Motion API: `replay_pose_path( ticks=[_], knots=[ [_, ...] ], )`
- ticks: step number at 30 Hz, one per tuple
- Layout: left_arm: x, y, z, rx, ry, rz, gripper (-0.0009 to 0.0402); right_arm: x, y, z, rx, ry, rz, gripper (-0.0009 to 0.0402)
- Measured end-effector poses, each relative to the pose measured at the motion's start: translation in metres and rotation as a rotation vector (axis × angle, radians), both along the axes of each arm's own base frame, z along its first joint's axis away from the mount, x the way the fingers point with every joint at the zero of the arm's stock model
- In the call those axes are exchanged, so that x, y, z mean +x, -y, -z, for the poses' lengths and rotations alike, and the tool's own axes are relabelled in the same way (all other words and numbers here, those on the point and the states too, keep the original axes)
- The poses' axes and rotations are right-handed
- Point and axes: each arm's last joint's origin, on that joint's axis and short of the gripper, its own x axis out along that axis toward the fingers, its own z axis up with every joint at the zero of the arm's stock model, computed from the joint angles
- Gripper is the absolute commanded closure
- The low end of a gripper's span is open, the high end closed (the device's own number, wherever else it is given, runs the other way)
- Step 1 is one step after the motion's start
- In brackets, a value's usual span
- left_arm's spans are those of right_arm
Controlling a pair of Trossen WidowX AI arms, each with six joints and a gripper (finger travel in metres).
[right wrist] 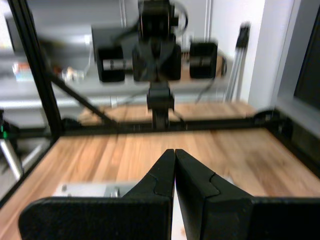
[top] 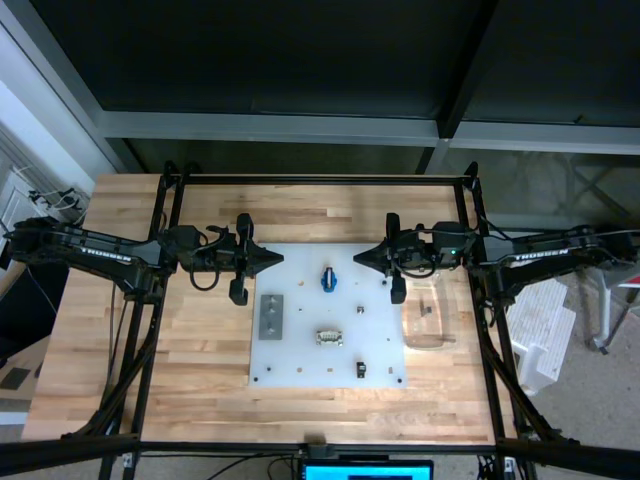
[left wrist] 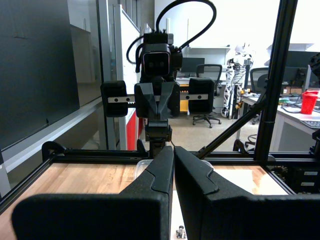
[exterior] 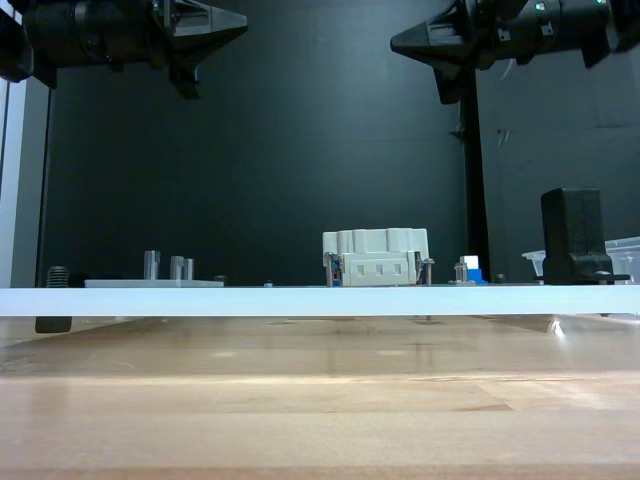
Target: Pick the 16mm bar and install on taskboard
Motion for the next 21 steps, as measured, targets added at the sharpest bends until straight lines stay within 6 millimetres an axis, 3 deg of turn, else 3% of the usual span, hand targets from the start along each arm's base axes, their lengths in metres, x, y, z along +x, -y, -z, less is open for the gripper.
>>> replay_pose_path(
  ticks=[10,21],
  knots=[
    [0.000,0.000,0.000,0.000,0.000,0.000,0.0393,-0.006,-0.001,-0.019,-0.001,-0.293,-0.002,0.0393],
    [0.000,0.000,0.000,0.000,0.000,0.000,0.0393,-0.023,-0.003,-0.009,0.034,-0.608,0.008,0.0393]
  ],
)
